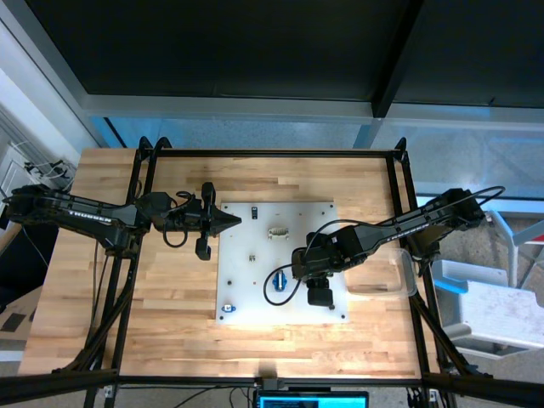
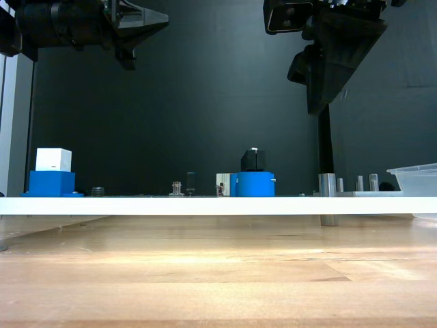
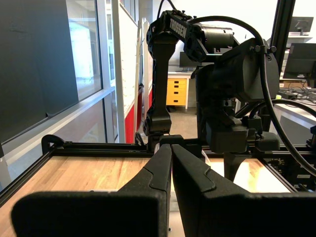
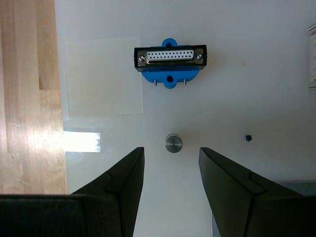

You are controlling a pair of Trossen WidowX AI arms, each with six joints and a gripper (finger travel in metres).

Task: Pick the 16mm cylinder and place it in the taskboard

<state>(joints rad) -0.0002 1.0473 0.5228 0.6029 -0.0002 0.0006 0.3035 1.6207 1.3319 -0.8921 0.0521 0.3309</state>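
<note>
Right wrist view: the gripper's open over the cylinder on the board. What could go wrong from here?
1. The right gripper hangs open above the cylinder upright on the taskboard; an off-centre descent could tip it with a finger.
2. Other pegs show in the low view, depth unclear; a finger might clip one.
The left gripper, shut, sits over the taskboard's left edge, out of the way.

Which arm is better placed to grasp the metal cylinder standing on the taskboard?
Right. The right tool is open and hangs directly above the cylinder. The left tool is shut, raised at the taskboard's left edge, pointing sideways.
</note>
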